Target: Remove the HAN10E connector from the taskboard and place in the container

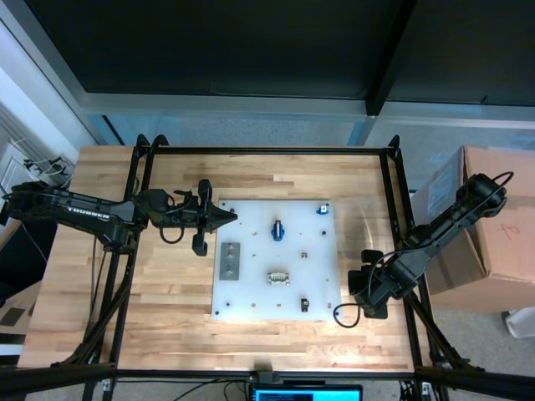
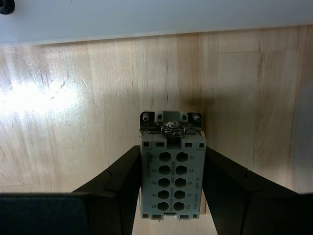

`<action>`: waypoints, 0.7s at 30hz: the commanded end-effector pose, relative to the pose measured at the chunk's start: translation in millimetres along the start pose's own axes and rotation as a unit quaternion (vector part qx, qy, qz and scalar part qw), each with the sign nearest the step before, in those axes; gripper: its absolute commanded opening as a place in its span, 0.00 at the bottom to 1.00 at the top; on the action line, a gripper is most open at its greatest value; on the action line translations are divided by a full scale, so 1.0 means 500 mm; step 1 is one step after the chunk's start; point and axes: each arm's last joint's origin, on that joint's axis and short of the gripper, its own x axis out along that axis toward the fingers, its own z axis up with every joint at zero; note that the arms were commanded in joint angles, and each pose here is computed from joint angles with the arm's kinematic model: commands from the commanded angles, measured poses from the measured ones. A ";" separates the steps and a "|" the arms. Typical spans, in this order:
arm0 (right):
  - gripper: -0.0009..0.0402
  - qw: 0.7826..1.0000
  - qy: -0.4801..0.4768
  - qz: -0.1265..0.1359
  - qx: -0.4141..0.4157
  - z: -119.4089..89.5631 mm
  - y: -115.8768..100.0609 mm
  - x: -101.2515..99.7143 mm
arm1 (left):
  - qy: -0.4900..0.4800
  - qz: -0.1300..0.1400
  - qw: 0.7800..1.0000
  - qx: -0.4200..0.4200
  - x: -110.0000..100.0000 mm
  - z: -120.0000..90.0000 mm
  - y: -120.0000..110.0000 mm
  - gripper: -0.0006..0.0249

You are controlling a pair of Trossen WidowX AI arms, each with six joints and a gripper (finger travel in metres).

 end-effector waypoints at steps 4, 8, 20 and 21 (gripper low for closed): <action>0.59 1.000 0.001 0.000 -0.002 0.000 0.001 0.000 | 0.000 0.000 1.000 0.000 0.000 0.000 0.000 0.02; 0.68 1.000 0.003 -0.003 -0.002 0.000 0.001 -0.004 | 0.000 0.000 1.000 0.000 0.000 0.000 0.000 0.03; 0.72 1.000 0.013 -0.012 -0.004 0.026 0.013 -0.101 | 0.000 0.000 1.000 0.000 0.000 0.000 0.000 0.02; 0.72 1.000 0.012 -0.011 -0.003 0.029 0.014 -0.114 | 0.000 0.000 1.000 0.000 0.000 0.000 0.000 0.02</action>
